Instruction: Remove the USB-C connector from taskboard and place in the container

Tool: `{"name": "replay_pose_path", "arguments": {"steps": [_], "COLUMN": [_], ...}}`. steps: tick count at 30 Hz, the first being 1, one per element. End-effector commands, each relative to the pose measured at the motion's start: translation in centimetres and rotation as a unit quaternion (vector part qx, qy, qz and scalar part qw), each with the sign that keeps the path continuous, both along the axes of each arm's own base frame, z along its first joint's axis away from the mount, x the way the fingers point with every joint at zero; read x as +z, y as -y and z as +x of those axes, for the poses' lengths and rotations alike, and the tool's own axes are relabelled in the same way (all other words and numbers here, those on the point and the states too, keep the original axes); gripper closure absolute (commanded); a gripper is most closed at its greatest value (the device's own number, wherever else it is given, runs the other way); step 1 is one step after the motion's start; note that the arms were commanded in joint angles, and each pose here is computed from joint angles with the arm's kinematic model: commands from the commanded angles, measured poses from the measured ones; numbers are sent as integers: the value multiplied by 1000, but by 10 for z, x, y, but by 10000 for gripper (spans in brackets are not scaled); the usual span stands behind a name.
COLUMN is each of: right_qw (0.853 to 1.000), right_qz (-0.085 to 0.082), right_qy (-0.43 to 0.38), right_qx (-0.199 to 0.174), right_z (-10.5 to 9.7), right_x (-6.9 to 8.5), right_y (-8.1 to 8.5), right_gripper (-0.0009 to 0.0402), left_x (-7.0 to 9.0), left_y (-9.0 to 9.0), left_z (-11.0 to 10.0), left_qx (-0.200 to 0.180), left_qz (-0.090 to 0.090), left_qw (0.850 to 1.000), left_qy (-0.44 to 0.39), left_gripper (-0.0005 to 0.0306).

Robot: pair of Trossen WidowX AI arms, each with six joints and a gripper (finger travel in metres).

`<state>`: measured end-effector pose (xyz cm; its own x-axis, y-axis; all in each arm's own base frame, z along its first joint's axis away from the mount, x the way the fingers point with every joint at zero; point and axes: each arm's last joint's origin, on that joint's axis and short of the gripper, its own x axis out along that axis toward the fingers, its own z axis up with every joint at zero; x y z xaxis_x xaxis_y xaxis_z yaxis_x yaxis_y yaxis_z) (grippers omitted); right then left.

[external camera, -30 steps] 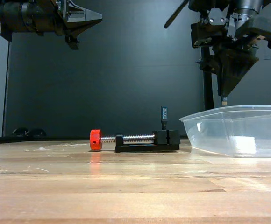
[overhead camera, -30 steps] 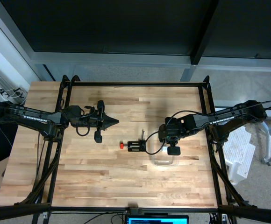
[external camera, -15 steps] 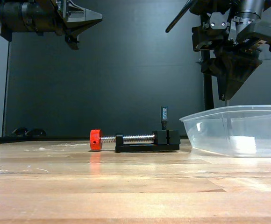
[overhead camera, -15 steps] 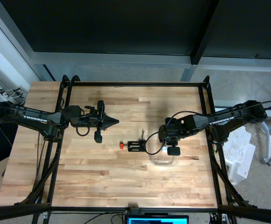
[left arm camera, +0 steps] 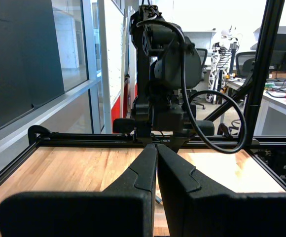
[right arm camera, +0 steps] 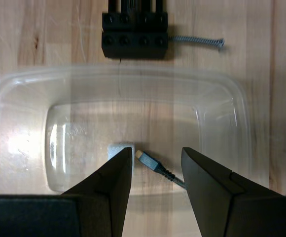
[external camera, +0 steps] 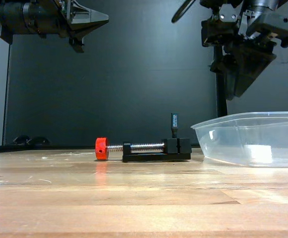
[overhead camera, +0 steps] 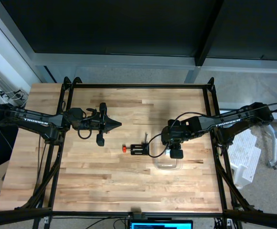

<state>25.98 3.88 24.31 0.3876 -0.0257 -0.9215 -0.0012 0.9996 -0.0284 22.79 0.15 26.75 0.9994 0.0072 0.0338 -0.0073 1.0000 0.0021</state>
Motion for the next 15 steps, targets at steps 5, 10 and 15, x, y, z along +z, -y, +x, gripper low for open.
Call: {"name": "replay_pose_path", "arguments": {"steps": [5, 10, 15], "right_qw": [1000, 996, 983], "right_qz": [1, 10, 18], "right_qy": [15, 91, 181], "right_qx": [5, 9, 14], "right_z": [0, -2, -3], "right_x": [4, 23, 44], "right_y": [0, 1, 1], "right_gripper": [259, 292, 364], "left_x": [0, 0, 0], "left_y": [0, 0, 0], "left_z": [0, 0, 0], "left_qx": [0, 0, 0], "left_qz": [0, 0, 0], "left_qw": [1000, 1000, 1000], "left_qy": [0, 0, 0], "left_gripper": [300, 300, 300]}}
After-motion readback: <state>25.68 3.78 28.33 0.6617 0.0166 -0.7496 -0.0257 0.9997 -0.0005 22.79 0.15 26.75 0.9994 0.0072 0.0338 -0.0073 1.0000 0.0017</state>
